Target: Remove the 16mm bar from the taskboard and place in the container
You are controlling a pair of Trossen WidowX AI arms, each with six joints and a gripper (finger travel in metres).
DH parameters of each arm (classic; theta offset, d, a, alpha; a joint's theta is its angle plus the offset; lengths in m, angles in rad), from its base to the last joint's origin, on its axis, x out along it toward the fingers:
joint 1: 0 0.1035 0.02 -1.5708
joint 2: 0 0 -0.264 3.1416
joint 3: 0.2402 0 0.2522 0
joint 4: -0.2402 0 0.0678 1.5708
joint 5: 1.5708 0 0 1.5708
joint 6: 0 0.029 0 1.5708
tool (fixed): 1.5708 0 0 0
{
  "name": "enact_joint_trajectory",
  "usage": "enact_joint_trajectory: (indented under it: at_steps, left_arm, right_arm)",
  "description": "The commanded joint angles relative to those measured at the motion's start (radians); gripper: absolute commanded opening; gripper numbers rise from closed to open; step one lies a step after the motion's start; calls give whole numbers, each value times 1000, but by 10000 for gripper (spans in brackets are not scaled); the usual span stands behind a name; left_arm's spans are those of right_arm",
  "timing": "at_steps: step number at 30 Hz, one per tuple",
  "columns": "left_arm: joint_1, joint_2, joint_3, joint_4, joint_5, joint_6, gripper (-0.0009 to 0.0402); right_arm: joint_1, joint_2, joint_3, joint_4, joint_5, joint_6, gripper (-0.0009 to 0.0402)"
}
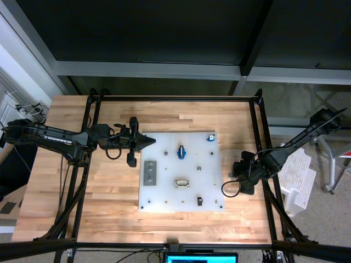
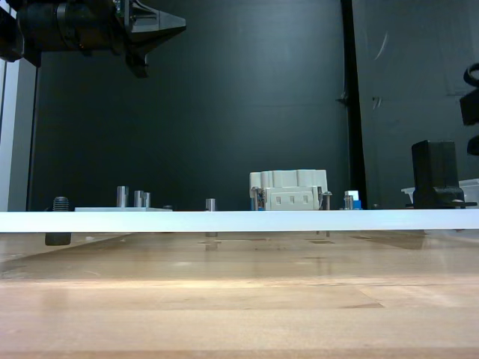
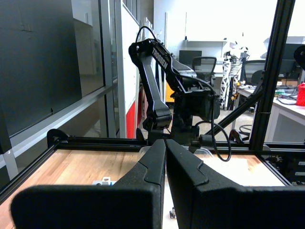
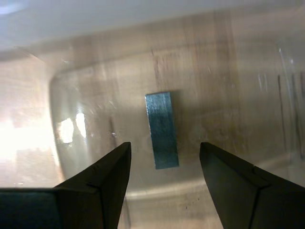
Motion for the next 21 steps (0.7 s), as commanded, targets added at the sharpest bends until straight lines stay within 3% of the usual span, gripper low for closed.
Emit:
enact_joint_trajectory:
  at_steps: [1, 10, 21]
  left_arm:
    - [0, 0, 0, 0, 0, 0, 0]
    - [0, 0, 0, 0, 0, 0, 0]
    - [0, 0, 0, 0, 0, 0, 0]
  right_arm:
    - [0, 0, 51, -65, 3, -1, 215]
    - [-1, 0, 181, -237, 4, -7, 213]
    - [-2, 1, 188, -244, -5, -6, 199]
